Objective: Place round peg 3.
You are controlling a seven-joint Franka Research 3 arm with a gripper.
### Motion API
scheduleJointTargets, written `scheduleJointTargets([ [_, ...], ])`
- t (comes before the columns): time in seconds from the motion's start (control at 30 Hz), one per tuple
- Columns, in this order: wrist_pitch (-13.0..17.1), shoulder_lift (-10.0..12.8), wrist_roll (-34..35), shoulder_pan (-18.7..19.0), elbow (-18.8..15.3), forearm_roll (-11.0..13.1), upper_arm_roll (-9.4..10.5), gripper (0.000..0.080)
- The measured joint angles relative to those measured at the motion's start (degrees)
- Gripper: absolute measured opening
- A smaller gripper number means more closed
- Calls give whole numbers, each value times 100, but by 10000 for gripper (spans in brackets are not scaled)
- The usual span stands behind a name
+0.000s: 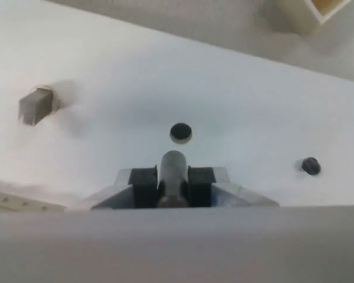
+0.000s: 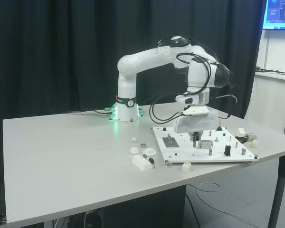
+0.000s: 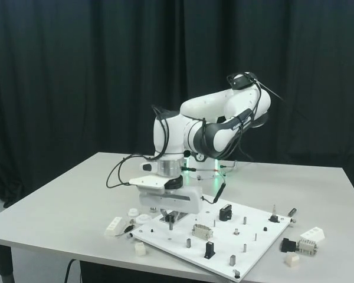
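1. Right now the gripper [image 1: 173, 186] has its black fingers [image 1: 143, 184] pinching the peg [image 1: 173, 171], one pad on each side, the grey shaft sticking out past the tips.
2. Just beyond the peg's end sits a dark round hole [image 1: 180, 132] in the white board [image 1: 242, 106] — close, nearly lined up, but the peg is not in it yet.
3. My read on handling: a short, stiff, metal-looking cylinder, light for this arm but smooth, so it could slip or twist between flat pads. The grip sits on the upper shaft, which leaves the lower end free to enter the hole — that looks like the right place to hold it.
4. Further out on the board, a grey square post [image 1: 36, 106] stands off to one side and a small black knob [image 1: 310, 166] to the other, both well apart from the hole.
5. From the first room view, the arm [image 2: 180, 52] reaches down over the board [image 2: 237, 159] on the grey table [image 2: 61, 152]; loose white parts [image 2: 141, 161] lie just beside the board.
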Motion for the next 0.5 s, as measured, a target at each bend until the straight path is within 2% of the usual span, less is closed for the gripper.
scheduleJointTargets([
  [0.17,-65,0,0,15,1,-39,-80,104],
  [0.5,-61,-1,0,-1,-1,-97,-86,104],
])
